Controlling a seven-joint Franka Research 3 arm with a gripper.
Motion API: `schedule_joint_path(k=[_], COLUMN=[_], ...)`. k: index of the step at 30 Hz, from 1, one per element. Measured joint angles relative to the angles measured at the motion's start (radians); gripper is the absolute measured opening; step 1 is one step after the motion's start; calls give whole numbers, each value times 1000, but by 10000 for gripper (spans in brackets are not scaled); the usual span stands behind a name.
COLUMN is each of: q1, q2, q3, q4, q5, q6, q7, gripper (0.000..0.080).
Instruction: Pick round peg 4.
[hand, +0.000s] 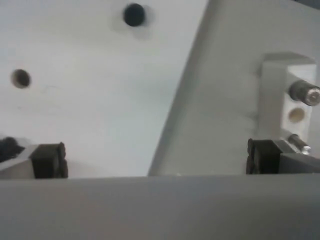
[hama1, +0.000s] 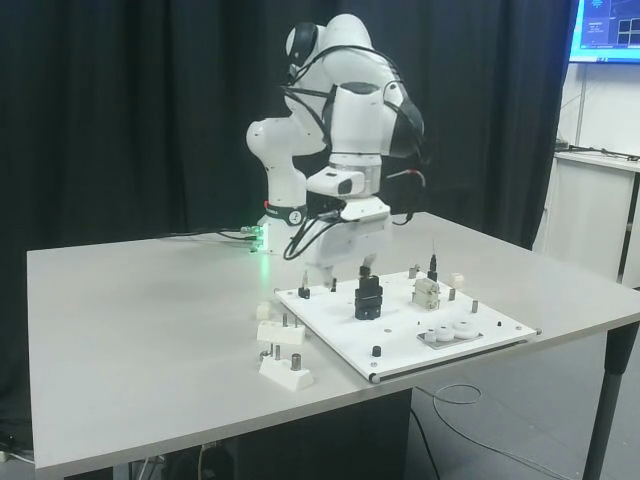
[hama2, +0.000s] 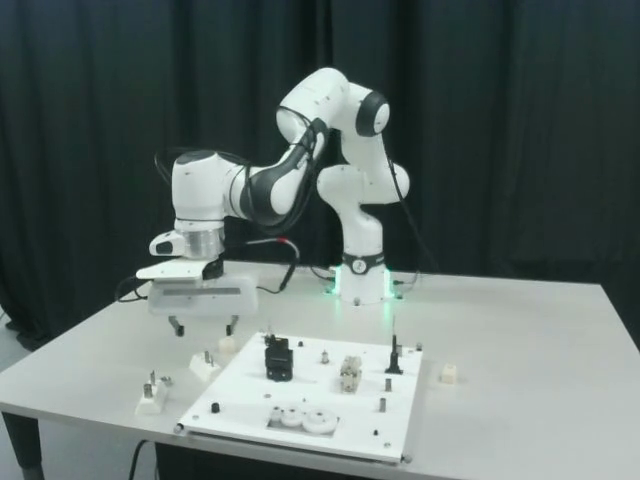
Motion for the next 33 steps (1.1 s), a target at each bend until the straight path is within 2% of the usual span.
schedule_joint_path(k=[6,13,22,33], q1=[-35,-61,-83,-131], q2=[20,56,113,172], q3=[11,12,23,48], q4=[0,0,7,56], q5=[10,56,88,89], q6=[39,97,179,200], q7=[-6,-6,-32,-54], gripper=[800,800,800,800])
